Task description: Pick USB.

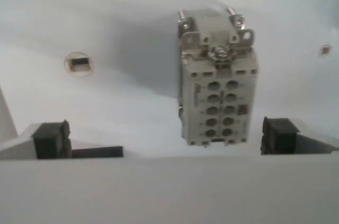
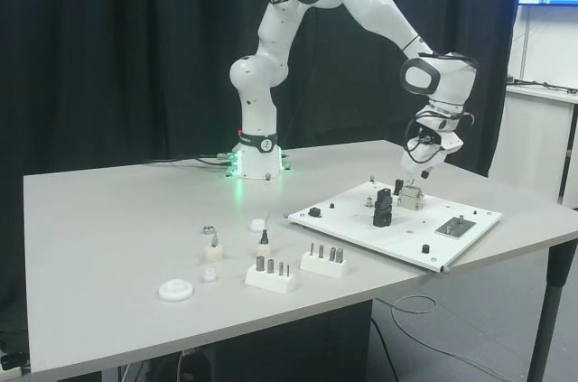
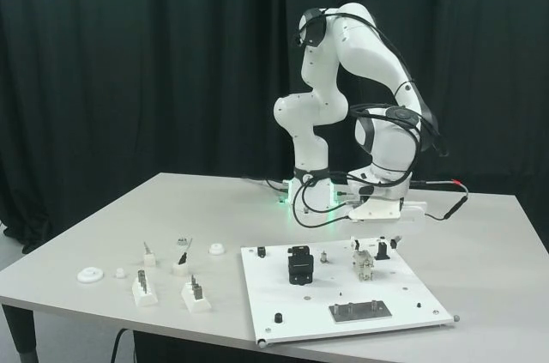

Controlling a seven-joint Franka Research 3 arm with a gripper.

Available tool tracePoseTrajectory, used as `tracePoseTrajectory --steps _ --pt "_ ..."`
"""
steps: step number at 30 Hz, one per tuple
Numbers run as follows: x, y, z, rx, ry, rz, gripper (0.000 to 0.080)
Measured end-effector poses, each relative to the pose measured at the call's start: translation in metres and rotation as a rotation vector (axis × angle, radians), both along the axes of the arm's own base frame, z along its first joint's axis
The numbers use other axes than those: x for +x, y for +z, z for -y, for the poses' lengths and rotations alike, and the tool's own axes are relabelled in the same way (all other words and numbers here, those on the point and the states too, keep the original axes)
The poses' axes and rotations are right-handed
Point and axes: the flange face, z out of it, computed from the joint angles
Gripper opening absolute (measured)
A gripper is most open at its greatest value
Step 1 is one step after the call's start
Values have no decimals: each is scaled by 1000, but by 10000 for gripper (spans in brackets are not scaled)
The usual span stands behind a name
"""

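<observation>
My gripper [image 1: 165, 137] is open, and its black fingertips [image 1: 51, 139] stand far apart with nothing held between them. It hovers low over the white board [image 2: 352, 219], right above a grey multi-pin connector block [image 1: 217, 97] with metal clips at one end. In the room views the gripper [image 2: 408, 185] [image 3: 388, 245] hangs just over that block [image 2: 412, 198] [image 3: 364, 265]. A small dark rectangular slot in a round ring [image 1: 79, 63] sits in the board off to one side of the block. I cannot pick out a USB plug for certain.
On the board [image 3: 266, 294] stand a black block [image 2: 383, 208] and a flat grey plate [image 2: 454, 226]. Two white holders with pins [image 2: 271, 274] [image 2: 323, 260], a white disc [image 2: 175, 290] and small parts lie on the grey table to the board's left. The board sits near the table's front edge.
</observation>
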Motion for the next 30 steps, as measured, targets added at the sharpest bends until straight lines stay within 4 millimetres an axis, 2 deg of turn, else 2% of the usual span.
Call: tracePoseTrajectory --steps 30 --pt "18 17 13 -10 22 2 800"
